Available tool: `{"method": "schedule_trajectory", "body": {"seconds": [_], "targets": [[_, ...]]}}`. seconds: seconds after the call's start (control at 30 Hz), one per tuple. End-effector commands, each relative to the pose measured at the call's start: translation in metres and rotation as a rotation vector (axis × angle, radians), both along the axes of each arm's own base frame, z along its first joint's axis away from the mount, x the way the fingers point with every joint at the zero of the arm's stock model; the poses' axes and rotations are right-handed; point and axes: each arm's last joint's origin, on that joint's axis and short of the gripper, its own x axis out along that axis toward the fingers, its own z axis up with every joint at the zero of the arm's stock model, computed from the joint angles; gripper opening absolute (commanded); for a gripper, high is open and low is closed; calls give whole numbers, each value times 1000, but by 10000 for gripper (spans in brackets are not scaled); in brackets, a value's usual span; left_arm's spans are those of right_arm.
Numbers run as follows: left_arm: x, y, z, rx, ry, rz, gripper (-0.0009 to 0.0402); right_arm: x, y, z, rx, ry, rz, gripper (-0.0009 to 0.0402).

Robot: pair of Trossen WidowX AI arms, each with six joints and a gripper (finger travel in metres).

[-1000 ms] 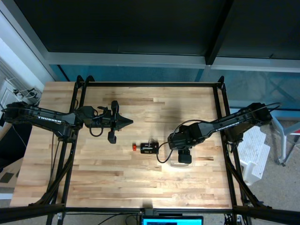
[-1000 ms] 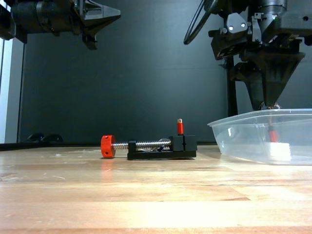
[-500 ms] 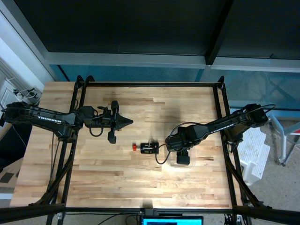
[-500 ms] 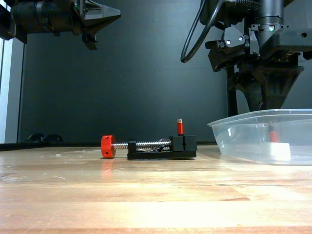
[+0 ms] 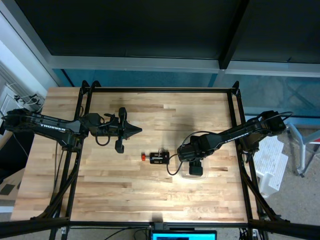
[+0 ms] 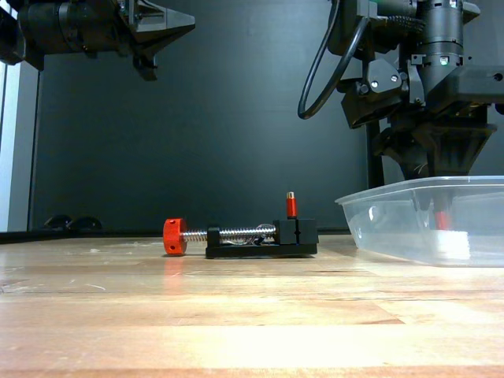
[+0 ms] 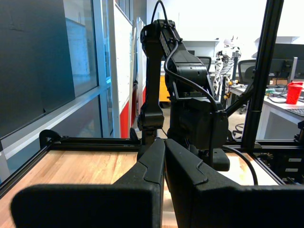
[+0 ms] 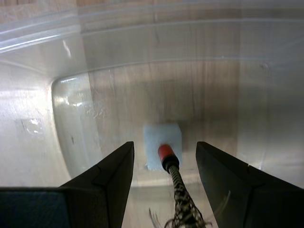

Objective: Pick the rca connector and install on the hub

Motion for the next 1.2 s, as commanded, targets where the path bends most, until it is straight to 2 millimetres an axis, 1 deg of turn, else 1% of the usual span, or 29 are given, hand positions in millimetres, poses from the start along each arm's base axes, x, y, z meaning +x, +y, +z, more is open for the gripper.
{"method": "schedule_trajectory", "body": {"seconds": [0.03,0.53,0.83,0.93,1.2], "targets": [[0,0,0,0,0,0,0,-1,0,-2,0,2,0,181],[0,0,0,0,0,0,0,-5,-1,-8,-4,17,0,181],[0,0,0,0,0,0,0,-3,-1,-10,3,-13,-1,179],[0,0,0,0,0,0,0,-3,-1,-11,4,-12,-1,168],[0,0,0,0,0,0,0,-4,-1,-12,3,-10,-1,109]]}}
